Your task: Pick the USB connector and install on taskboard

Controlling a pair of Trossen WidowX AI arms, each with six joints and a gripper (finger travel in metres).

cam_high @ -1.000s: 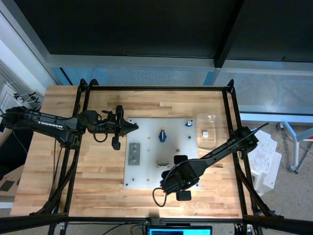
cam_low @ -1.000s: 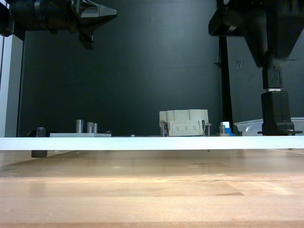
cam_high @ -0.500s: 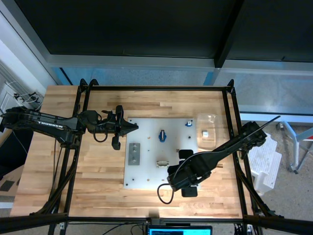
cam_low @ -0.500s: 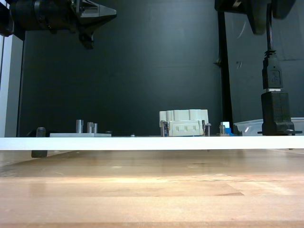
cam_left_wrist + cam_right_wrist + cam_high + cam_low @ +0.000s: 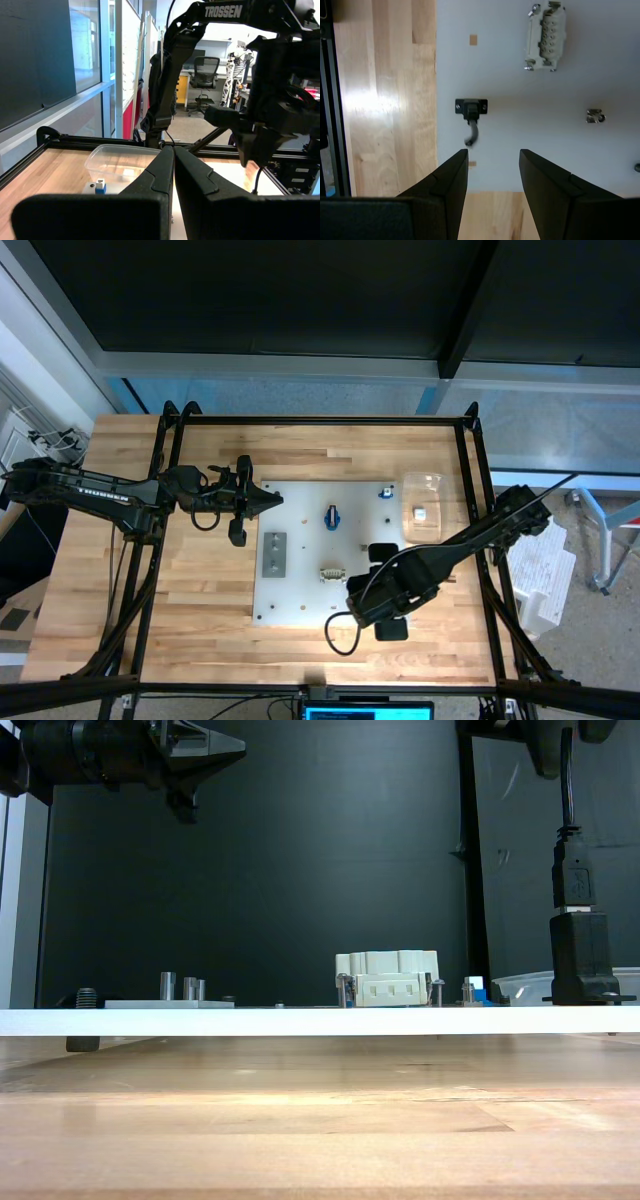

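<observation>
Pale plank table top, fenced by a black rail frame. Clear plastic tub on the right side, far half, upright and open-topped; holds a small white cube. Grey metal block, left of a beige multi-pin connector. Blue knob beyond that connector, apart from it. Small blue-and-white piece further back, just left of the tub. Lit laptop screen at the near edge. White paper stack off the table to the right. Tangle of cables off the left side. Office chair in the room behind, past glass partitions.
</observation>
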